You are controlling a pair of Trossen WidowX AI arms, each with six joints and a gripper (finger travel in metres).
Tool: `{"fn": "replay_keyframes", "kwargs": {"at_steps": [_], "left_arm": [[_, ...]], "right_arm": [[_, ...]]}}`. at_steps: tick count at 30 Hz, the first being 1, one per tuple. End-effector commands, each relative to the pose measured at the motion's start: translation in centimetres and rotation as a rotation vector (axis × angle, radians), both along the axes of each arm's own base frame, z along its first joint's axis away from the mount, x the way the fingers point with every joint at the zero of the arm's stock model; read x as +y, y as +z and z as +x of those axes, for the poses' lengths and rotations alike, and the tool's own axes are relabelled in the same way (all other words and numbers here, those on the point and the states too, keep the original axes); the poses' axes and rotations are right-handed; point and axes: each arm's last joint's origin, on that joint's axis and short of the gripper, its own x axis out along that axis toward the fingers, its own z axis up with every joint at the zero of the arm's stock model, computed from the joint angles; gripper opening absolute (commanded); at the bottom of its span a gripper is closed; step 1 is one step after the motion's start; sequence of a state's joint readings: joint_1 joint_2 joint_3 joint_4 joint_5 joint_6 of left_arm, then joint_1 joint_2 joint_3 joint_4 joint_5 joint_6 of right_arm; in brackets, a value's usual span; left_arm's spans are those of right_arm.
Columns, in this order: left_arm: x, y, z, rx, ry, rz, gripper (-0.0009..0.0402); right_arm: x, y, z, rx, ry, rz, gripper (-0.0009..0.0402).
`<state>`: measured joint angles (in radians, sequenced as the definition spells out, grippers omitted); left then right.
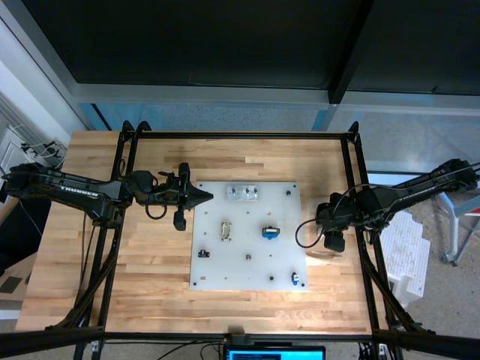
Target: Pick the RJ45 connector and install on taskboard
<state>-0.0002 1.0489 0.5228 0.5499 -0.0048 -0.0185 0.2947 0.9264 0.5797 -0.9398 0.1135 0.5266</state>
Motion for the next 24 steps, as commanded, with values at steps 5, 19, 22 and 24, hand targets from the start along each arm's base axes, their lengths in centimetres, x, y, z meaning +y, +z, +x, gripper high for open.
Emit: {"fn": "replay_keyframes", "kwargs": {"at_steps": [5,19,22,24], "left_arm": [[0.0,0.0,0.0,0.0,0.0,0.0,0.0],[0.0,0.0,0.0,0.0,0.0,0.0,0.0],[0.01,0.0,0.01,0.0,0.0,0.0,0.0],[0.0,0.0,0.01,0.0,0.0,0.0,0.0]], "right_arm": [[0.04,-0.24,-0.01,-0.001,0.005,-0.003,0.0203],[0.11,-0.54,0.01,0.019,0.011,-0.006,0.0131],[0.11,-0.54,0.01,0.018,0.011,-0.006,0.0108],[0.11,-0.54,0.02,0.018,0.011,-0.006,0.0095]]}}
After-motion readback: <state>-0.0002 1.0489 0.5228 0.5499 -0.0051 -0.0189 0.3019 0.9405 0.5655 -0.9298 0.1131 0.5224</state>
